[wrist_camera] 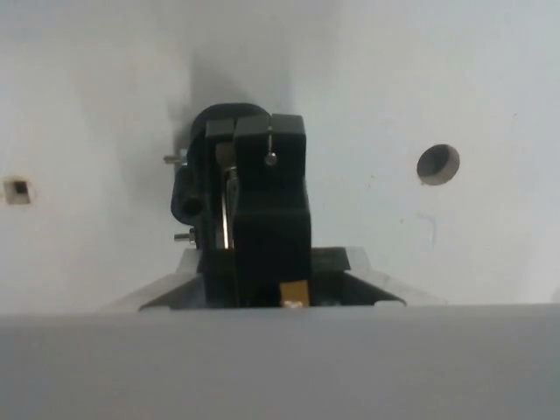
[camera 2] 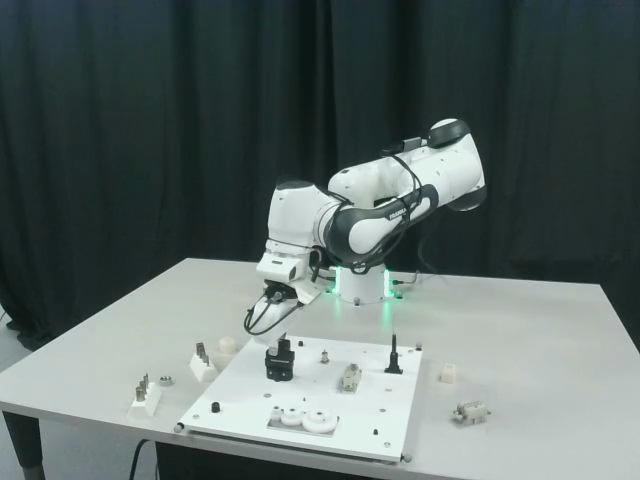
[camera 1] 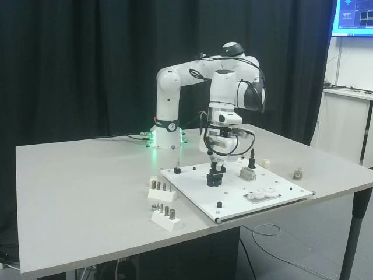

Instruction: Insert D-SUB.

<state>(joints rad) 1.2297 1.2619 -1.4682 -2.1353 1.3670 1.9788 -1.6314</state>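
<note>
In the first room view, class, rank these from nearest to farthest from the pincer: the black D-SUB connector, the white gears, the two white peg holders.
1. Black D-SUB connector: directly under the pincer.
2. White gears: at the white board's front edge.
3. White peg holders: off the board, on the grey table.

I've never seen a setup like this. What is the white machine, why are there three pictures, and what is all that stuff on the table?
The white machine is a robot arm bolted to a grey table. Two pictures come from cameras in the room; the third looks down from the arm's wrist. At the arm's tip is a gripper with two fingers, shut on a black plug, just above a white board. The board carries small parts, including white gears. Beside it stand two white blocks holding pegs.
</note>
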